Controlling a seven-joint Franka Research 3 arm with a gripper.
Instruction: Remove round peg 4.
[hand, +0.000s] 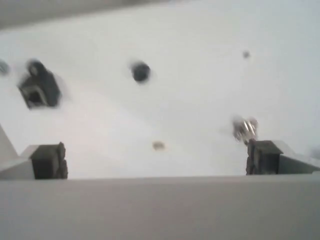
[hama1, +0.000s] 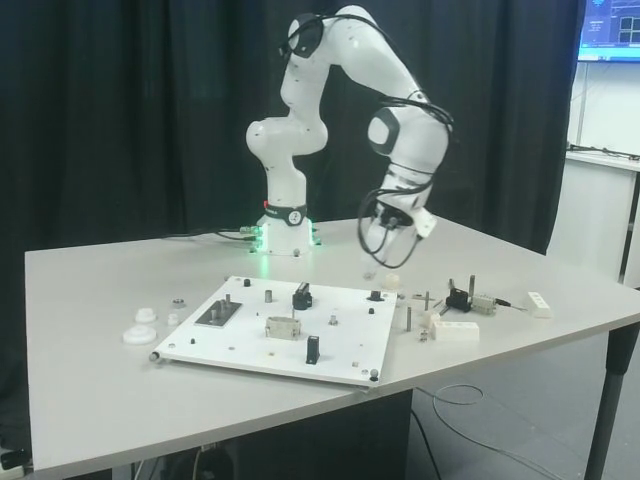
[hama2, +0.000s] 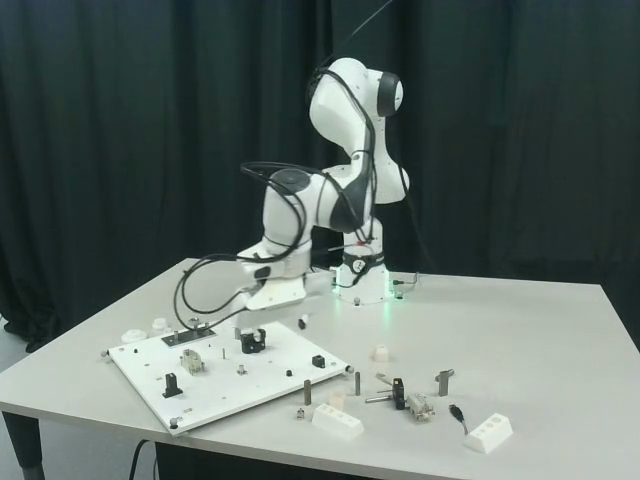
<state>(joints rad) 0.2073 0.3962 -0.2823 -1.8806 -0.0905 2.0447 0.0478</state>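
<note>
One white board (hama1: 290, 335) lies on the grey table (hama1: 90, 300), and the tool (hama1: 385, 243) hangs above its far edge with fingers (hand: 49, 161) spread wide, holding nothing. Several small pegs (hama1: 270, 294) stand on the board — which one is round peg 4 I cannot tell. White blocks (hama2: 337, 420) and loose parts lie beside the board.

Round peg 4 too small to tell

No legible text, label, brand, number or sign on anything in view.
</note>
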